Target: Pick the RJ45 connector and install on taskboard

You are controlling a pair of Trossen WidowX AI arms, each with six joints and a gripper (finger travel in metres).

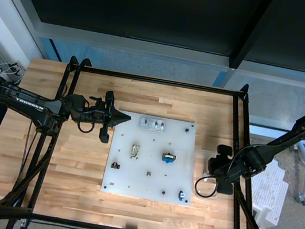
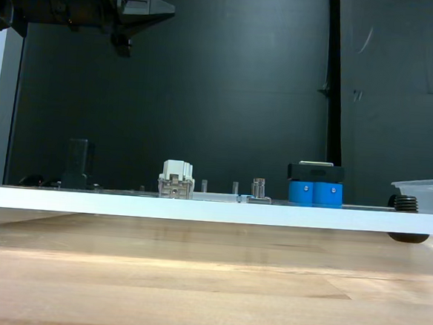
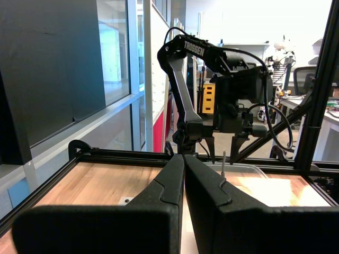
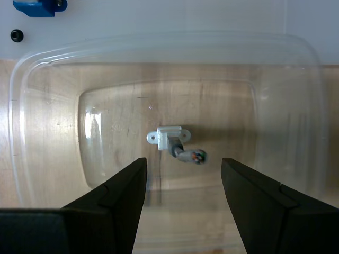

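Above the clear tray (image 4: 47, 106) the right gripper (image 4: 183, 161) hangs spread, bracketing the RJ45 connector (image 4: 170, 137) for a pinch. Left gripper (image 3: 184, 159), pressed together, idles raised by the taskboard (image 1: 135, 184)'s left edge.

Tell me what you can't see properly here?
High view: the RJ45 connector, hidden under the open right gripper above the clear tray.
Left wrist view: the taskboard, mostly blocked by the shut left gripper high over its left edge.
Low view: right gripper, cut off at the edge.
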